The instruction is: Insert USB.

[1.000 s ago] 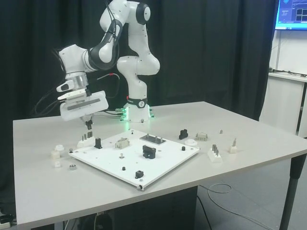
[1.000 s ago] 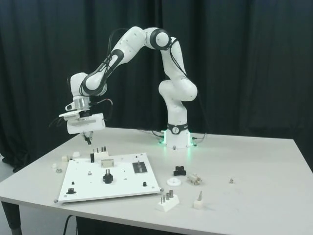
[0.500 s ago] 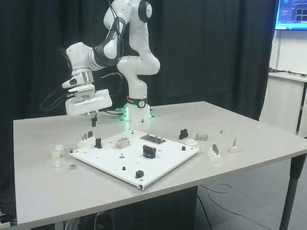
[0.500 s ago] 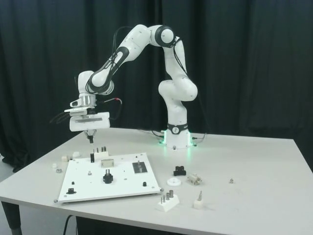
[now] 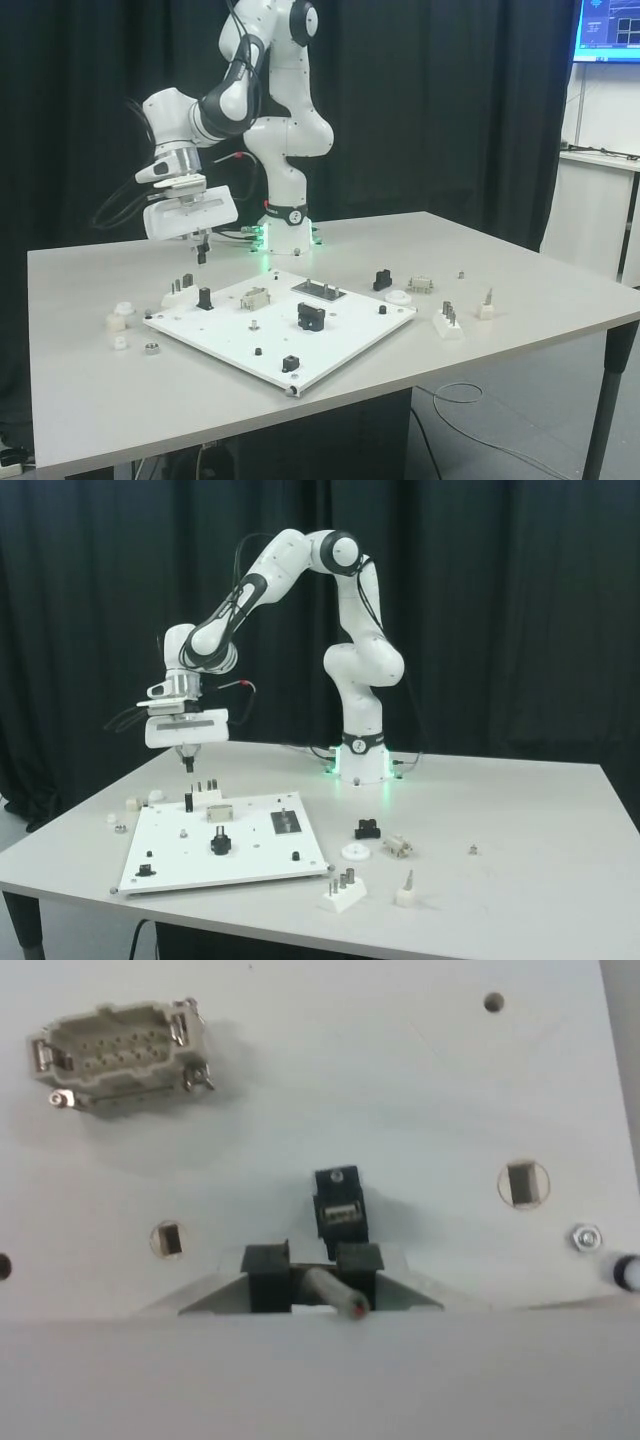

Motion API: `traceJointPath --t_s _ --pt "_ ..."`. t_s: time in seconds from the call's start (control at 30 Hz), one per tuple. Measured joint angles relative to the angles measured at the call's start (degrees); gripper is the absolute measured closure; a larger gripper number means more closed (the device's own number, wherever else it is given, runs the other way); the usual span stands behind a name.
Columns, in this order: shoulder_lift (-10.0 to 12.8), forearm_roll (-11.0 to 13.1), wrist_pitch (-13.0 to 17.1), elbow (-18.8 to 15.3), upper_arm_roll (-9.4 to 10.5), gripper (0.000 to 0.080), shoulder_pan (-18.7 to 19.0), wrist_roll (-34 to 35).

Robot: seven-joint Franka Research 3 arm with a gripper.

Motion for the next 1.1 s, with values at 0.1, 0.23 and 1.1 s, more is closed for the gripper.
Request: traceJointPath --t_s 0.1,0.23,1.1 --pt "0.00 0.00 0.24 0.03 0.00 0.0708 0.70 -0.23" --pt "0.00 -0.01 0.89 0.06 0.00 0.0708 1.66 -0.32" --pt "3.39 -0.29 3.93 1.71 -0.01 0.0708 3.26 -9.36"
